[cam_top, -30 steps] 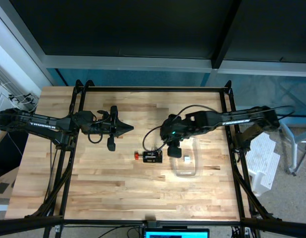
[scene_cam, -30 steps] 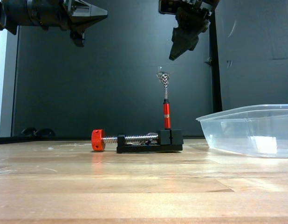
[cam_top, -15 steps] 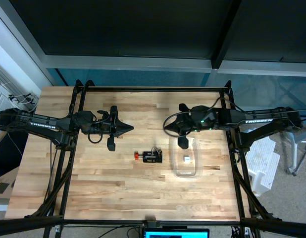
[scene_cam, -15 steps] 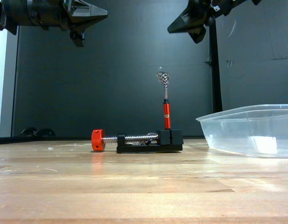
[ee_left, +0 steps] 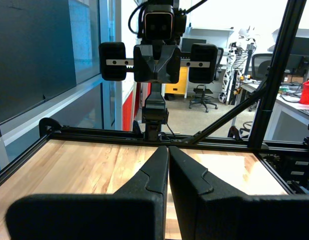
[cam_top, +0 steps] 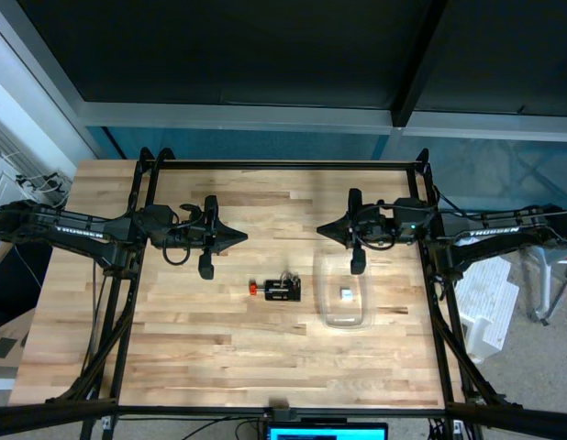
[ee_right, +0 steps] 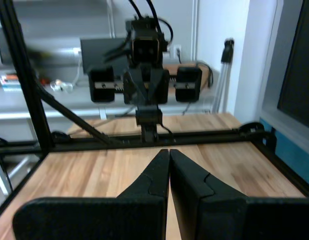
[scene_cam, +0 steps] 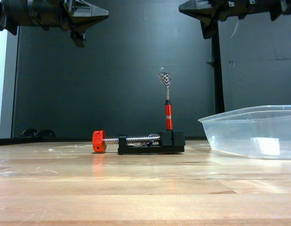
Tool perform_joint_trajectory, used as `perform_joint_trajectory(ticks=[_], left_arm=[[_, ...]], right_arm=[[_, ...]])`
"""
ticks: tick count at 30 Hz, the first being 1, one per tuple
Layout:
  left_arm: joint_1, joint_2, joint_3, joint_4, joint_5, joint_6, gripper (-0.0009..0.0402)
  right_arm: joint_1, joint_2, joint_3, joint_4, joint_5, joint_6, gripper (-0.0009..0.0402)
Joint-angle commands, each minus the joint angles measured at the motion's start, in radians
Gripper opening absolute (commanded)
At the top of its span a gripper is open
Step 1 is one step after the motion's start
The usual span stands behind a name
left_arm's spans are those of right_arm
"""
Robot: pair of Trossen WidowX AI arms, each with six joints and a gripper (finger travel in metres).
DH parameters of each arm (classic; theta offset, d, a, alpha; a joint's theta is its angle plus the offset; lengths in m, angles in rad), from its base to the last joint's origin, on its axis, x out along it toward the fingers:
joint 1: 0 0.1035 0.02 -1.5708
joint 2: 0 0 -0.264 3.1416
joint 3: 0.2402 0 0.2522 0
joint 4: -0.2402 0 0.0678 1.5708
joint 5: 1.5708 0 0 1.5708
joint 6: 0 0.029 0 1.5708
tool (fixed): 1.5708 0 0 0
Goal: Pick the rca connector and install on the hub
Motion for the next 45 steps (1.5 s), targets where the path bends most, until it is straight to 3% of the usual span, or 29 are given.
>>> perform_joint_trajectory(ticks=[1, 6, 16, 45], left_arm=[[0.0, 0.0, 0.0, 0.0, 0.0, 0.0, 0.0], [0.0, 0.0, 0.0, 0.0, 0.0, 0.0, 0.0], [0.0, 0.0, 0.0, 0.0, 0.0, 0.0, 0.0], [0.0, 0.0, 0.0, 0.0, 0.0, 0.0, 0.0]], right_arm=[[0.0, -0.021, -0.04, 0.049, 0.002, -0.003, 0.0], [0.0, -0.042, -0.079, 0.082, -0.02, -0.009, 0.0], [0.0, -0.042, -0.087, 0.09, -0.032, -0.002, 0.0], [0.001, -0.042, -0.087, 0.087, -0.028, -0.006, 0.0]])
